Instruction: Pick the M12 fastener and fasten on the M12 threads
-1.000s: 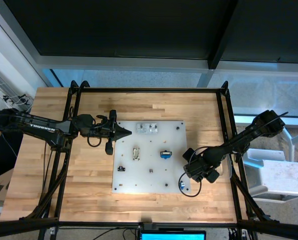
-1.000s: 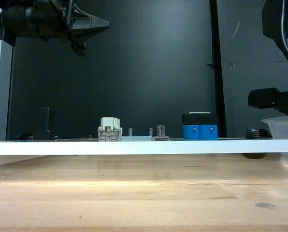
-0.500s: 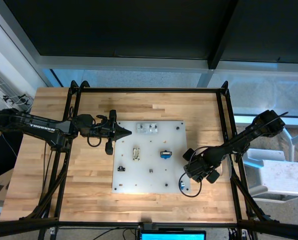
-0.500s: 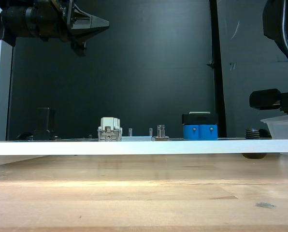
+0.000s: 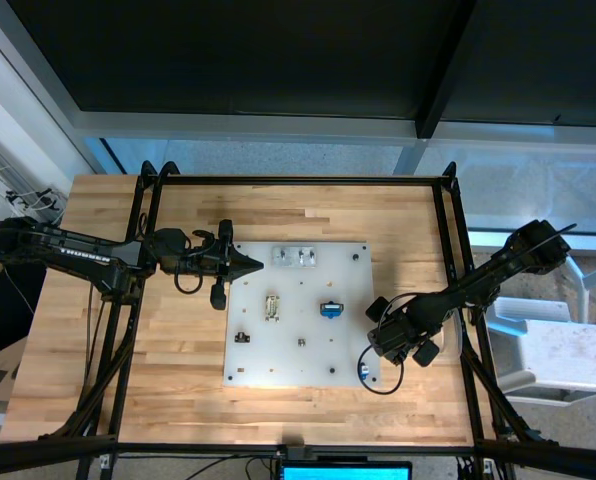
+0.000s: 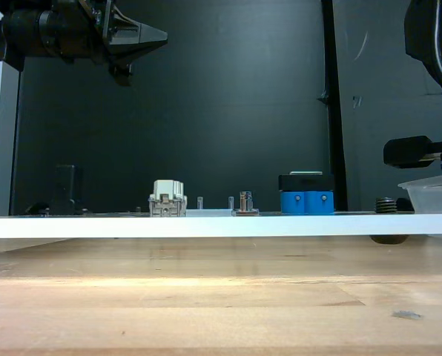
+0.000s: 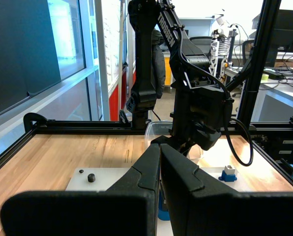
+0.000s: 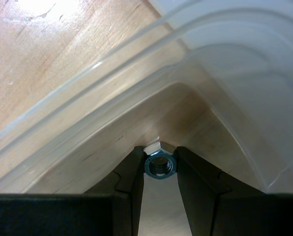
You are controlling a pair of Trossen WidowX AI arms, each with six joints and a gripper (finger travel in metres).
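The right gripper is reaching down into a clear plastic tray that is sitting just off the right edge of the flat white board. Its two black fingers are pinching a small silver nut between their tips, one finger on each side. The nut is sitting in a rounded corner of the tray, with its round hole looking up toward the arm's camera. I cannot tell if the nut is resting on the tray's floor or hanging just over it.

The short black ribbed stud is standing on the white board near its near right edge, in front of the tray. Its ribs are showing and nothing is sitting on top of it. The nut is well apart from the stud.

The left gripper is hanging in the air over the left edge of the board, high above it and pointing toward the right. Its jaws are pressed together into a sharp point, and they are holding nothing.

A blue block and a small grey-white plug piece are standing on the board too, and no arm is touching them. The board is lying on a light wooden table.
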